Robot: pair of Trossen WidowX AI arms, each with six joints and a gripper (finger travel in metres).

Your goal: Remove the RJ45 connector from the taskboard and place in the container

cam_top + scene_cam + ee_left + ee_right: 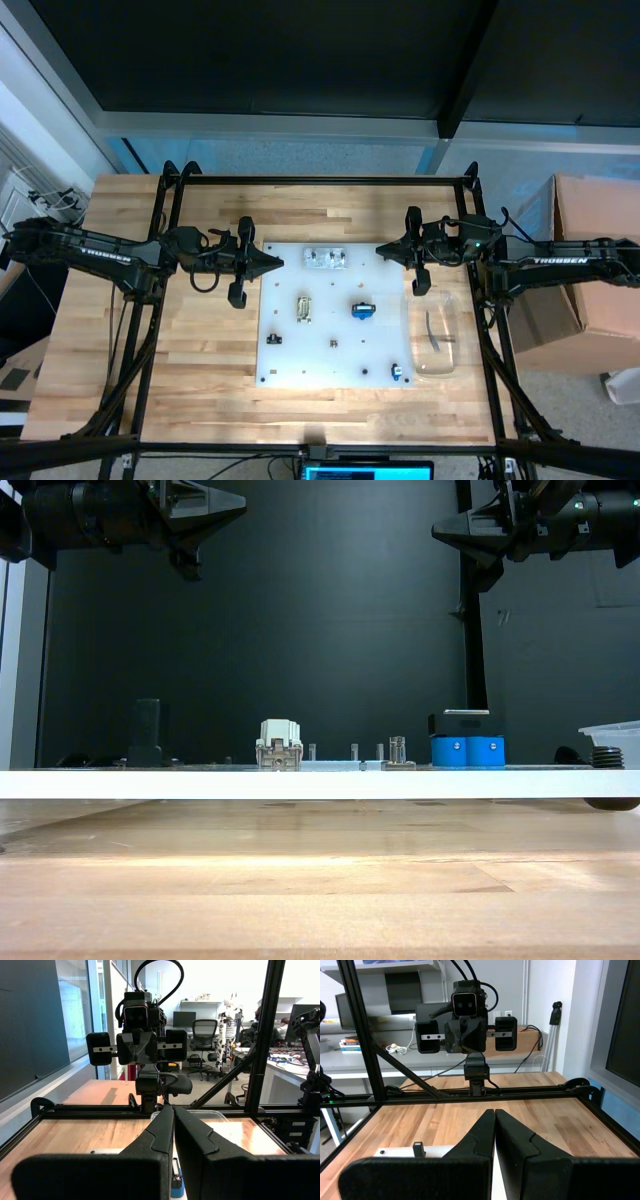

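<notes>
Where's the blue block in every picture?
High: blue block on the white board, mid-right; left tool and right tool, both shut, hover near its far corners.
Low: blue block right of middle, on the board.
Left wrist: blue block peeks between the left tool's fingers.
Right wrist: not in it.
Shared landmark: the white board.

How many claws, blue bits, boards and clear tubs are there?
White taskboard: 1
Blue parts on it: 2
Clear container: 1
Grippers, shut, raised over its sides: 2 (left gripper, right gripper)
RJ45 connector: cannot tell where
Total: 6
</notes>
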